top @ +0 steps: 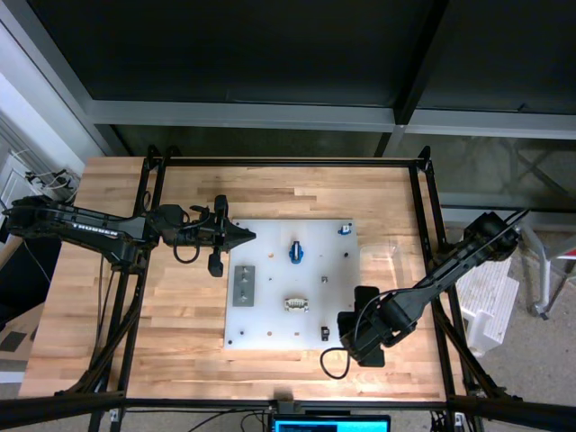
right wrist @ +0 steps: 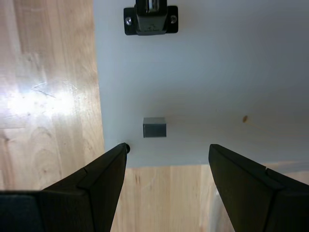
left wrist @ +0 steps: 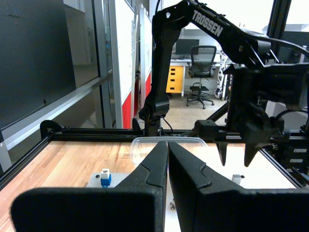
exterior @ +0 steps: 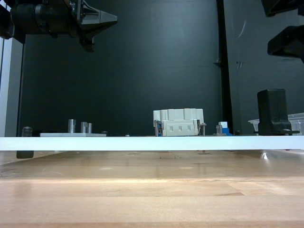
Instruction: Pick the 16mm bar and install on taskboard
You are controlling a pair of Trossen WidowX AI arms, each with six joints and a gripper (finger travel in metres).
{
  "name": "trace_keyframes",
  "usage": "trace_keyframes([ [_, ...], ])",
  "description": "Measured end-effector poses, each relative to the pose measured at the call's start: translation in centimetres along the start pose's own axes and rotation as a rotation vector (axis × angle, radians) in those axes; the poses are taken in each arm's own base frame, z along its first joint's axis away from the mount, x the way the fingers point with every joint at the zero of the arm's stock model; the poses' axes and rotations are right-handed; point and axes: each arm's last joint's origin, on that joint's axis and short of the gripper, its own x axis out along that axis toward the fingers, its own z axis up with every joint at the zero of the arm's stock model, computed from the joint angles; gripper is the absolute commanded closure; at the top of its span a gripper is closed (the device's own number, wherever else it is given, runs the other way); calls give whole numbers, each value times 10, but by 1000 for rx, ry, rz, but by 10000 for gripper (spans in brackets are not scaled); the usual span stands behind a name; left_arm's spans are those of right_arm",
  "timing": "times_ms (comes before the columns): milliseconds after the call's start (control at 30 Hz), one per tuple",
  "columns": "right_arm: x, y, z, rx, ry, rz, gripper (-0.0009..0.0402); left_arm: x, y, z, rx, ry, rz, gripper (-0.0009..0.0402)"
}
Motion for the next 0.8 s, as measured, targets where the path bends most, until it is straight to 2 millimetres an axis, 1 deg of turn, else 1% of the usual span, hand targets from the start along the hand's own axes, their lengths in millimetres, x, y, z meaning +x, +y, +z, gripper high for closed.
trace_keyframes([
  [167, -3, -1, -1, -1, 2, 3, 155, 0, 0, 0, 0, 0, 0, 393],
  [567, -4, -1, -1, -1, 0, 4, 156, 0, 0, 0, 0, 0, 0, 393],
  [700, -9, -2, -2, -5, -24, 20, 169, 0, 0, 0, 0, 0, 0, 393],
  [800, -17, -6, -3, -15, -85, 56, 187, 0, 0, 0, 0, 0, 0, 393],
])
